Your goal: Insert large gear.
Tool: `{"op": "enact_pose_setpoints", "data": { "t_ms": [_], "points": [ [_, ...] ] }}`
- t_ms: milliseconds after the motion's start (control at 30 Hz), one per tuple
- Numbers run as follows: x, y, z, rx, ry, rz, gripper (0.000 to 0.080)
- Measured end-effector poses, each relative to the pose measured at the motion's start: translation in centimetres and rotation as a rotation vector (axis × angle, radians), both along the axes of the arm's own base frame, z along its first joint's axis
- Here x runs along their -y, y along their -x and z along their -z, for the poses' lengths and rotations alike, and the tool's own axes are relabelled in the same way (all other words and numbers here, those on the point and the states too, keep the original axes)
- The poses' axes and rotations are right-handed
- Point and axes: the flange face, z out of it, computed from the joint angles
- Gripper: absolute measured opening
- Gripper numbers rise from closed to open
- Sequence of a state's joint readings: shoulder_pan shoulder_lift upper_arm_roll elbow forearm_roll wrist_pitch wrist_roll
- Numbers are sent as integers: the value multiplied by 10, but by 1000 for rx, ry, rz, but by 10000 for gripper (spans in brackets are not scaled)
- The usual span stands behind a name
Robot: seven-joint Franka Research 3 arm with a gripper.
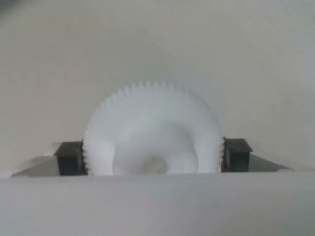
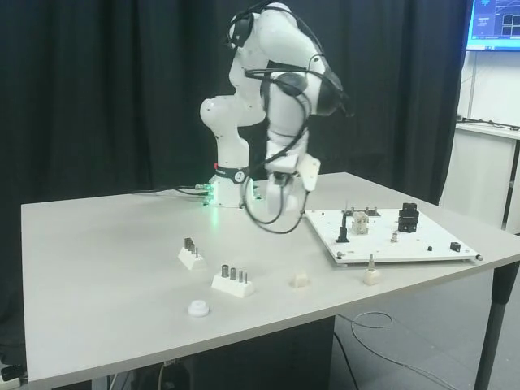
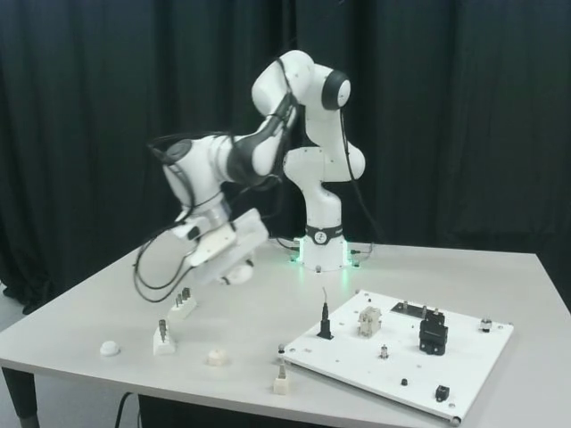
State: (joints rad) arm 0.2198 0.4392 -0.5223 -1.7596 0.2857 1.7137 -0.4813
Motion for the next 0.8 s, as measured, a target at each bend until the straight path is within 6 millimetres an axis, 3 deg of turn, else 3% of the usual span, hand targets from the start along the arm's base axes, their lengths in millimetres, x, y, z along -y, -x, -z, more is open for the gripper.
{"op": "enact_pose_setpoints", "data": {
  "t_ms": [800],
  "points": [
    [-219, 53, -31, 56, 132, -44, 597]
  ]
}}
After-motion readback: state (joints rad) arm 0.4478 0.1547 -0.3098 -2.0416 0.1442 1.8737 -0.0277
